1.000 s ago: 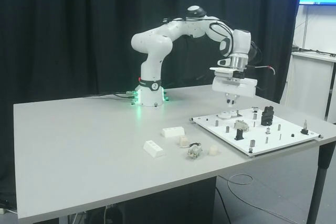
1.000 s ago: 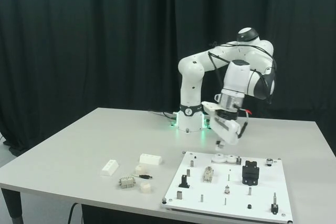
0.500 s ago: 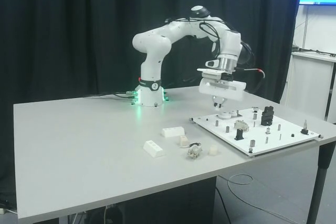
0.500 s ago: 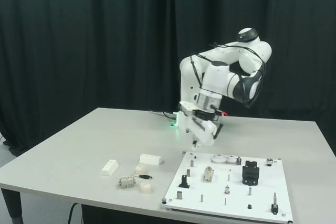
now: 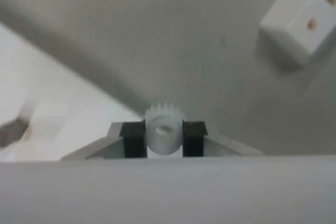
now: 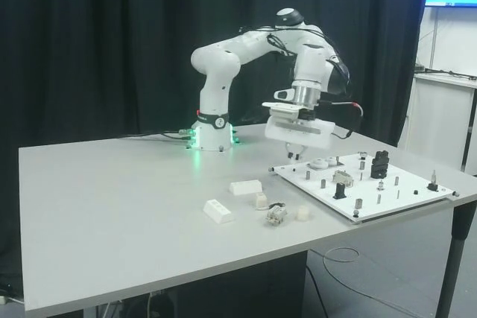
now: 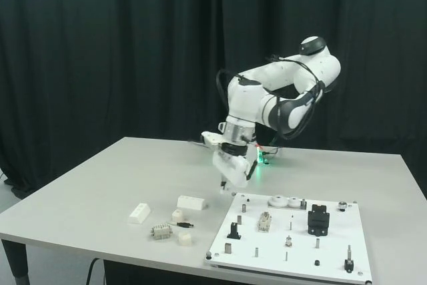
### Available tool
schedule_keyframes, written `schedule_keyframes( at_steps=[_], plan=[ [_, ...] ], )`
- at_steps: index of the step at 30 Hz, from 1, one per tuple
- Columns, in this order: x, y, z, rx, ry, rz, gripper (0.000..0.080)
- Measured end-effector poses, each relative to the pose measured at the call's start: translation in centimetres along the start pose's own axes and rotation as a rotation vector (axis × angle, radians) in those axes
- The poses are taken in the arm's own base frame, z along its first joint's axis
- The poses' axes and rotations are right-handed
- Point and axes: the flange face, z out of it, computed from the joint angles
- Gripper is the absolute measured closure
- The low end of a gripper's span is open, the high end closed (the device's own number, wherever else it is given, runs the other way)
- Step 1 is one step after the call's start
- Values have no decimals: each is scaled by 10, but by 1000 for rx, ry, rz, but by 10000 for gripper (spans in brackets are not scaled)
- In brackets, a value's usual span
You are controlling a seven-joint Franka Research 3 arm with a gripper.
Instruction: Place small gear.
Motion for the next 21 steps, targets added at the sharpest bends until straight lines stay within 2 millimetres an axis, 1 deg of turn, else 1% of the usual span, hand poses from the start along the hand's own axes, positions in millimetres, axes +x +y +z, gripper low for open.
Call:
schedule_keyframes(
  at_steps=[5, 11, 16, 21],
  plan=[
    [19, -6, 15, -13, -18, -28, 660],
    [38, -10, 36, -26, -50, -53, 660],
    [47, -13, 50, -33, -79, -69, 660],
    [53, -17, 58, -38, -106, -78, 660]
  ],
)
